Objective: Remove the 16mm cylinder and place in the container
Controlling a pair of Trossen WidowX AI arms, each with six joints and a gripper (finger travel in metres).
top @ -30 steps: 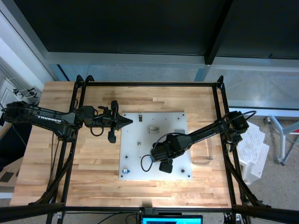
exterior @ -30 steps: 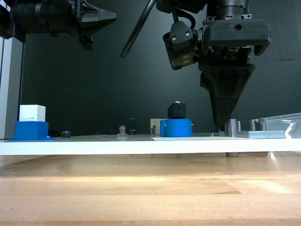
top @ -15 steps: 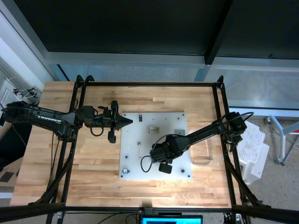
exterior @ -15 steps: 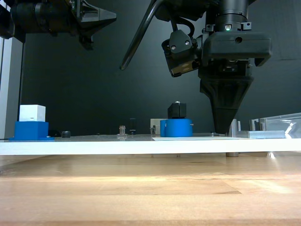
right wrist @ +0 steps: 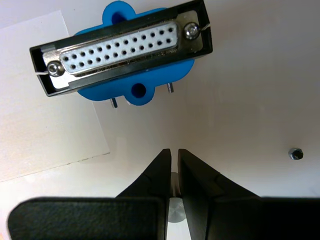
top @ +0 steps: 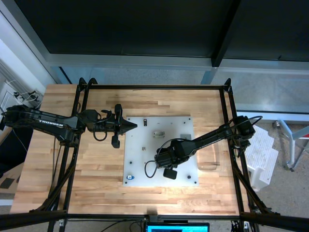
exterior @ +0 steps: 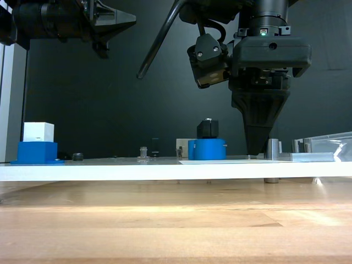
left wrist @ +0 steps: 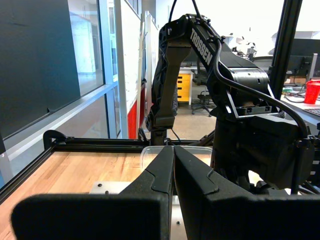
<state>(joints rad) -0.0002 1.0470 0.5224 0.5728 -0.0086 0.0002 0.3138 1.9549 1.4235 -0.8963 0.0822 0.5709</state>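
Low view: 16mm cylinder [exterior: 271, 148] beside right gripper [exterior: 256, 152]; left gripper [exterior: 131, 18] aloft.

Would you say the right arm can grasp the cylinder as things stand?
Probably not yet: the right gripper sits at the board beside the cylinder, fingers barely parted. Nothing else blocks it. The left gripper hangs shut, high at left.

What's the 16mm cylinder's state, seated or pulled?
Seated: the 16mm cylinder stands upright in the white board, right gripper low beside it. Left gripper, shut, hangs high at the board's left edge.
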